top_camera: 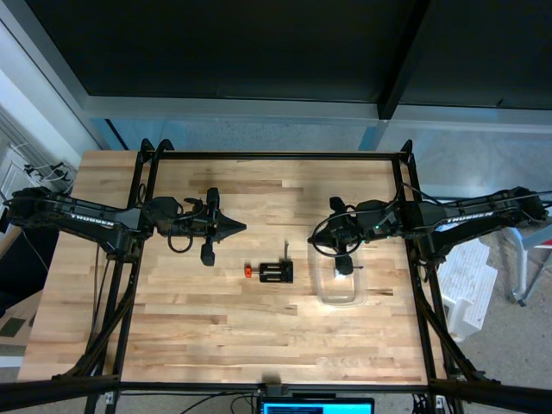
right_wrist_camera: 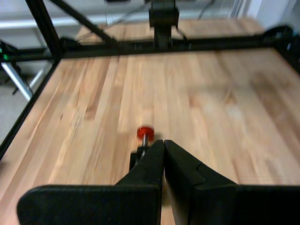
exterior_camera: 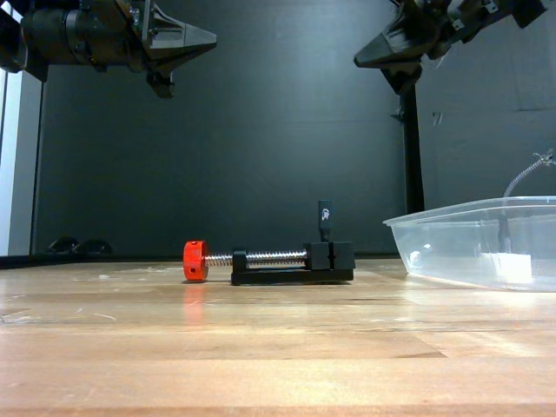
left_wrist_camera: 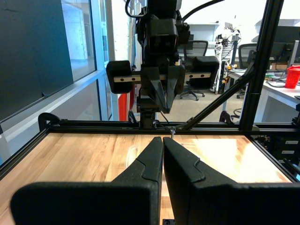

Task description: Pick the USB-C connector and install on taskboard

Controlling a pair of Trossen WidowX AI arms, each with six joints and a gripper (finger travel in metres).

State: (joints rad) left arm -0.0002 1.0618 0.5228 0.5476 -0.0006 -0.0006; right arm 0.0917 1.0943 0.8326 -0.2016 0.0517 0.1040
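The clear tray (exterior_camera: 439,245) sits nearest, on the right, with a white block (exterior_camera: 512,268) inside. Beside it to the left, not touching, lies the taskboard (exterior_camera: 291,261), its orange knob (exterior_camera: 195,260) pointing left. The USB-C connector (exterior_camera: 324,219) stands upright in its block end. Farther back, high above the table (top_camera: 216,336), the left gripper (left_wrist_camera: 162,139) and right gripper (right_wrist_camera: 163,142) face each other, both pinched closed and empty.
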